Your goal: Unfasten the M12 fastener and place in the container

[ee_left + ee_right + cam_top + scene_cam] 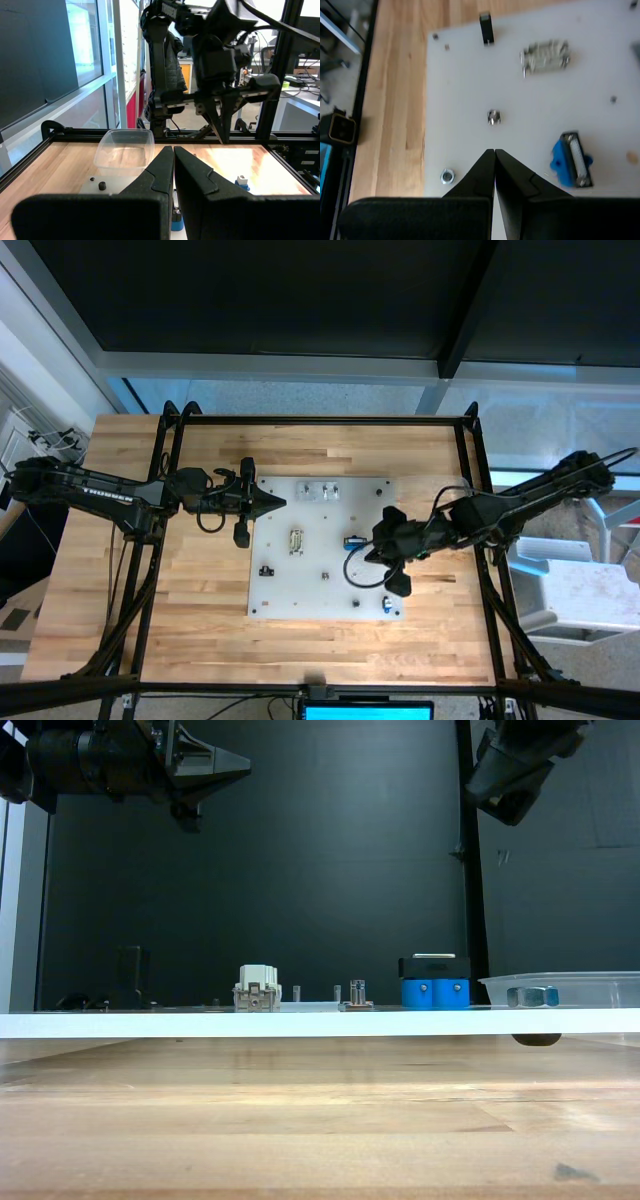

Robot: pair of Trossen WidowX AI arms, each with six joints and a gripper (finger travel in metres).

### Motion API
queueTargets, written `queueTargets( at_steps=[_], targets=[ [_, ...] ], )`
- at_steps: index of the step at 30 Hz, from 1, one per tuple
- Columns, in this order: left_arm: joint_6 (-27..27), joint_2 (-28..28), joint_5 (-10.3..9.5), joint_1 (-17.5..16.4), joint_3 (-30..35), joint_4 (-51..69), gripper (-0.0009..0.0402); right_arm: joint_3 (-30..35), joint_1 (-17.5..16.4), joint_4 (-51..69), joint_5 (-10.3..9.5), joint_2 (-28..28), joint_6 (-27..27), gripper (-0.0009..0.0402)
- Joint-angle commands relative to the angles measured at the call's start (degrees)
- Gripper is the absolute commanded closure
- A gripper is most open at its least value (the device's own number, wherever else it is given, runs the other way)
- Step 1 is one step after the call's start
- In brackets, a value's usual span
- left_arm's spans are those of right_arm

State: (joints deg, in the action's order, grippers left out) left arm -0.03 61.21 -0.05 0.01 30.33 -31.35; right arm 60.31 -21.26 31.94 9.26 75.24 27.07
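The M12 fastener, a small silver nut (448,175), sits on its stud at the white board's (300,595) near right edge, also seen from above as the nut (388,602). In the low view the nut (530,996) stands in front of the container (575,988). The container (125,150), a clear tray off the board's right side, holds nothing. My right gripper (494,151) hangs shut and empty high over the board, inward of the nut, as the right gripper (370,554) shows from above. My left gripper (173,150) is shut and empty, hovering high at the board's left edge (278,502).
On the board stand a grey-white connector (295,542), a blue-and-white connector (352,540), a silver post (325,575), a small black block (266,570) and a black post (381,492). Black frame rails (320,420) border the wooden table.
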Motion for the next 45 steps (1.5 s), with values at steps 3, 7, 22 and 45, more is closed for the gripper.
queueTargets(
  at_steps=[3, 7, 22, 45],
  targets=[
    [0.0, 0.0, 0.0, 0.0, 0.0, 0.0, 0.0393, 7.0, -2.0, 8.3, -1.62, 6.0, 2.1, 0.0393],
    [0.0, 0.0, 0.0, 0.0, 0.0, 0.0, 0.0393, 13.7, -2.8, 16.7, -3.04, 11.5, 2.6, 0.0393],
    [0.0, 0.0, 0.0, 0.0, 0.0, 0.0, 0.0393, 35.2, -4.5, 36.9, -5.92, 29.7, 11.8, 0.0393],
    [0.0, 0.0, 0.0, 0.0, 0.0, 0.0, 0.0393, 40.7, -5.3, 36.9, -9.73, 43.1, 25.3, 0.0249]
  ],
)
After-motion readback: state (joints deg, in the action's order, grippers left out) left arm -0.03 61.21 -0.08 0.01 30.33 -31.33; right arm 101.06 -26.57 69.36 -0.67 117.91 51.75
